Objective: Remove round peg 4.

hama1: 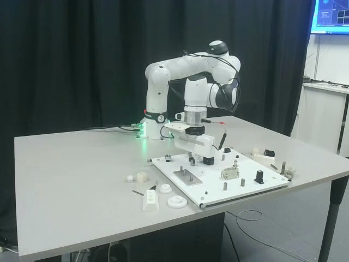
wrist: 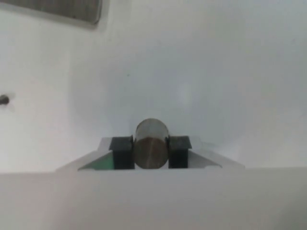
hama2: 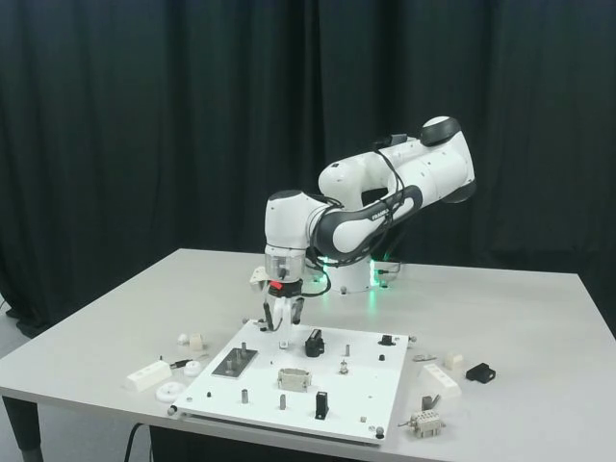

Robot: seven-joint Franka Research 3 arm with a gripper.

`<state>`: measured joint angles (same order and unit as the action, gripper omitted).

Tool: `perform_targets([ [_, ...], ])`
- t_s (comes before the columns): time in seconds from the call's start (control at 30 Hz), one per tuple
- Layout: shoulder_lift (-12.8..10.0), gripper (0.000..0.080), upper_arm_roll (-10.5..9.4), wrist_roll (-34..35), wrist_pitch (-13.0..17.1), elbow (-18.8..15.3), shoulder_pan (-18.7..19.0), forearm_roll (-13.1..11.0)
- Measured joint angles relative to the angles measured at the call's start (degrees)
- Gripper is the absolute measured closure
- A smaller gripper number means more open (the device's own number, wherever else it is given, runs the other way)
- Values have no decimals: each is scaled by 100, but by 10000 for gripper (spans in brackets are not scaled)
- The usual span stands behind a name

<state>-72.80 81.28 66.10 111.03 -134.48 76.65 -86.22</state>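
My gripper [wrist: 151,152] is shut on a grey metal round peg [wrist: 151,146], whose flat end faces the wrist camera between the two black fingertips [wrist: 122,152]. Beyond it lies the white board [wrist: 201,76]. From the first room view the gripper [hama1: 192,159] points straight down over the back left part of the white board [hama1: 240,188]. In the second room view the gripper [hama2: 285,332] hangs just above the board [hama2: 356,395]. I cannot tell whether the peg's lower end is still in its hole.
On the board sit a grey metal plate [hama1: 185,176] [hama2: 234,361], a black block [hama1: 208,161] [hama2: 314,344] and several small pegs and connectors. White parts [hama1: 150,201] [hama2: 147,376] lie on the table beside the board, and loose pieces [hama1: 267,154] [hama2: 478,372] lie on its other side.
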Motion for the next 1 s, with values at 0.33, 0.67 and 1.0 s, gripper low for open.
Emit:
perform_targets([
  [0.33,0,653,4,20,9,-1,0,-1],
  [0.67,0,653,2,83,6,4,-8,-1],
  [1.0,0,653,4,95,-13,18,-28,3],
])
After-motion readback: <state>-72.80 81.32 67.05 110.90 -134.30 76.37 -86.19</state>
